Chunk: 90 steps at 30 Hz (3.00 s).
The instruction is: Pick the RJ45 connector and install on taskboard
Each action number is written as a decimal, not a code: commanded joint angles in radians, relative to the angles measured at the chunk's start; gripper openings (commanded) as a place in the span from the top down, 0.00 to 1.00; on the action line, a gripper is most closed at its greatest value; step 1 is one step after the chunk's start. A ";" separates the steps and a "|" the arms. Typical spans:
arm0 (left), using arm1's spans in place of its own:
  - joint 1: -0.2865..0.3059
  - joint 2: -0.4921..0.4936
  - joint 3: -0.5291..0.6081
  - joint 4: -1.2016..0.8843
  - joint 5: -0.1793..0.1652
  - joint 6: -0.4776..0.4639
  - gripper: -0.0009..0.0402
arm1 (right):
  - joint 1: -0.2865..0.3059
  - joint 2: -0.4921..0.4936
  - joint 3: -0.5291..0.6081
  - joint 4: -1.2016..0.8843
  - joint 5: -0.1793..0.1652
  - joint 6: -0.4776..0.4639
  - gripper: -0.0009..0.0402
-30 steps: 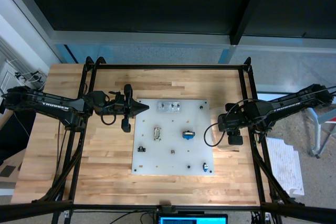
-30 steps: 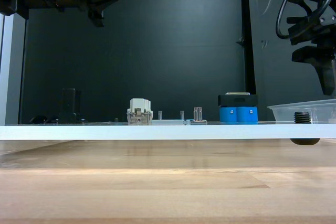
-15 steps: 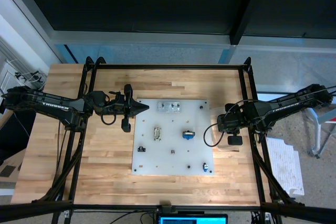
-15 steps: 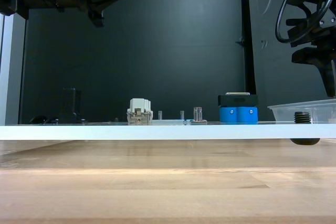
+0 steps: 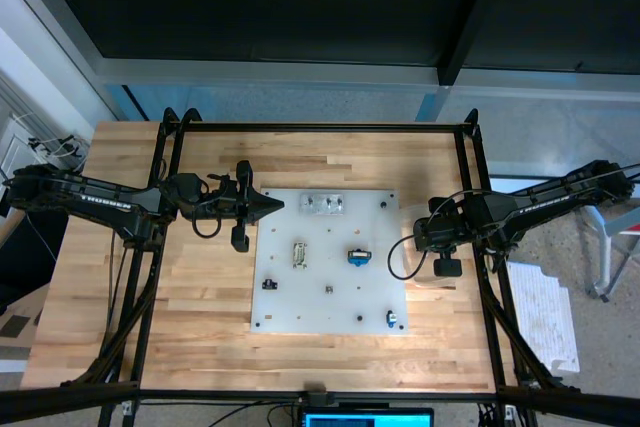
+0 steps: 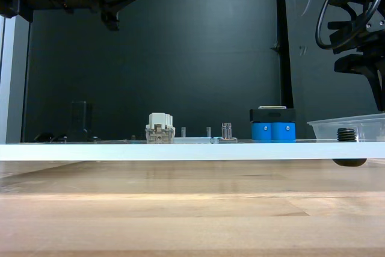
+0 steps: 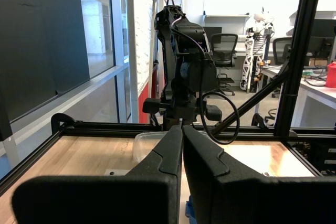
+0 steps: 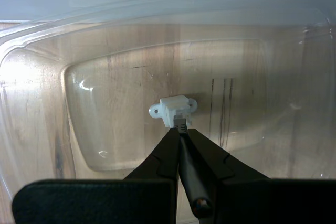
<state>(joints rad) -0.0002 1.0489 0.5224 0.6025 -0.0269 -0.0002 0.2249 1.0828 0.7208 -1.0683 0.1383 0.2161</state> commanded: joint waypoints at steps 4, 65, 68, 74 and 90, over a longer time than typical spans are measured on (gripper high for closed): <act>0.000 0.000 0.000 0.000 0.000 0.000 0.98 | 0.000 0.000 0.005 -0.002 -0.001 0.002 0.98; 0.000 0.000 0.000 0.000 0.000 0.000 0.98 | 0.005 -0.008 0.084 -0.049 -0.054 0.077 0.98; 0.000 0.000 0.000 0.000 0.000 0.000 0.98 | 0.010 -0.006 0.124 -0.049 -0.113 0.095 0.98; 0.000 0.000 0.000 0.000 0.000 0.000 0.98 | 0.042 0.030 0.214 -0.078 -0.113 0.153 0.98; 0.000 0.000 0.000 0.000 0.000 0.000 0.98 | 0.259 0.266 0.443 -0.085 -0.112 0.360 0.98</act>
<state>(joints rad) -0.0002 1.0489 0.5228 0.6022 -0.0273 -0.0002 0.4725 1.3266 1.1446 -1.1530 0.0250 0.5583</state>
